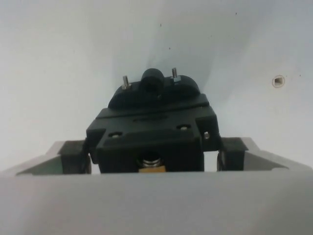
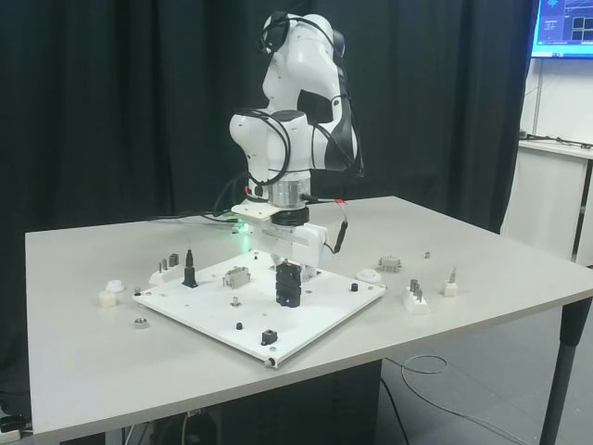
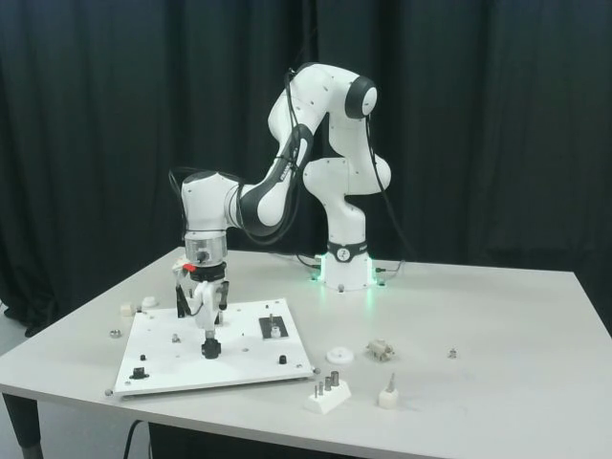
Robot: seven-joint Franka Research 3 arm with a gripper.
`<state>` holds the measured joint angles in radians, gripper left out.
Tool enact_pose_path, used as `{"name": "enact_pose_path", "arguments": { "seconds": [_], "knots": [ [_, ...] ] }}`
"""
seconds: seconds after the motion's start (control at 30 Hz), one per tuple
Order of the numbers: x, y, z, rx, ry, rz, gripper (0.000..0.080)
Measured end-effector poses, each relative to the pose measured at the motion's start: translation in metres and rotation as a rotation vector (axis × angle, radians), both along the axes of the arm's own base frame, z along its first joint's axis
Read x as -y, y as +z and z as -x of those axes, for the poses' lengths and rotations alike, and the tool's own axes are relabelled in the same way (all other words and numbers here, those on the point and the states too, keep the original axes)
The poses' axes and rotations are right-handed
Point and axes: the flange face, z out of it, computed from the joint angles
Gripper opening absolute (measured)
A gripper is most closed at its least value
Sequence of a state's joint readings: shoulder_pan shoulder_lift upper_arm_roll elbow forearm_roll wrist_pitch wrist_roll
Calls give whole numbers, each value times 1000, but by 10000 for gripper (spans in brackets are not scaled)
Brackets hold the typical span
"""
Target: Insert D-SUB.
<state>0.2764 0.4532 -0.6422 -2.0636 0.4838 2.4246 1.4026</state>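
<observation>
Wrist view: gripper [image 1: 152, 164] clamped on black plastic D-SUB connector [image 1: 155, 125] at frame centre, hovering just above white square board [image 2: 306, 311] mid-frame in first room view; slight misalignment with the socket risks jamming, judging from here.

White rounded arm [image 3: 325, 182], black joint seams, black cable, green-lit base [image 3: 346, 273]

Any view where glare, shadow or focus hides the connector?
Wrist view: black D-SUB connector dark against the bright white board, near foreground out of focus. First room view: gripper evenly lit, monitor glowing. Second room view: even light, no glare.
</observation>
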Motion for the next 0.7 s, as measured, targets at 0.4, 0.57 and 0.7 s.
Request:
{"name": "enact_pose_path", "arguments": {
  "seconds": [0.4,0.57,0.7],
  "knots": [
    [5,10,-1,12,12,19,710],
    [7,21,0,24,18,20,710],
    [8,30,1,27,25,16,797]
  ]
}}
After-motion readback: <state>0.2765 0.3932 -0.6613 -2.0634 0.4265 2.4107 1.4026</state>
